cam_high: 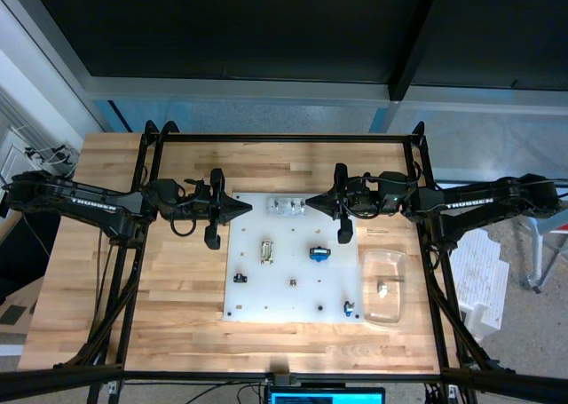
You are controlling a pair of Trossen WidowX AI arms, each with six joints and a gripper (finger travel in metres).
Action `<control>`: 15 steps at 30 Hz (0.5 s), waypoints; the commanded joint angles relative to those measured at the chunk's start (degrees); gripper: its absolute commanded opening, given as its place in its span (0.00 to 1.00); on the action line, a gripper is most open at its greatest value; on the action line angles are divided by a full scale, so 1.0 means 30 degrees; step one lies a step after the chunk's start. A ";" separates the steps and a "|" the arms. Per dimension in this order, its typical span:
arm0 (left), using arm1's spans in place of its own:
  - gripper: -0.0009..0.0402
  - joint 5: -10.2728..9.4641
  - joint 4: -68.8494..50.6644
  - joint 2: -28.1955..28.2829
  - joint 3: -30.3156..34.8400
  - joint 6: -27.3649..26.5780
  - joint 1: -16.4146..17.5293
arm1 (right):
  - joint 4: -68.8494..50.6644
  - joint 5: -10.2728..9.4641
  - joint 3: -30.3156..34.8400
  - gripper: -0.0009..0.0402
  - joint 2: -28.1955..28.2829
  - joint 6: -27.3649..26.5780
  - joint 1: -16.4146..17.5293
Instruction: Pick the RJ45 connector and install on taskboard
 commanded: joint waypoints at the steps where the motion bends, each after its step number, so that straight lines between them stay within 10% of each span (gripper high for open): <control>1: 0.02 0.0007 0.0007 0.0007 0.0007 0.0007 0.0000 | 0.0000 0.0007 0.0007 0.02 0.0000 0.0000 0.0007; 15: 0.02 0.0007 0.0007 0.0000 0.0007 0.0007 0.0000 | 0.0000 0.0007 0.0007 0.02 0.0000 0.0000 0.0007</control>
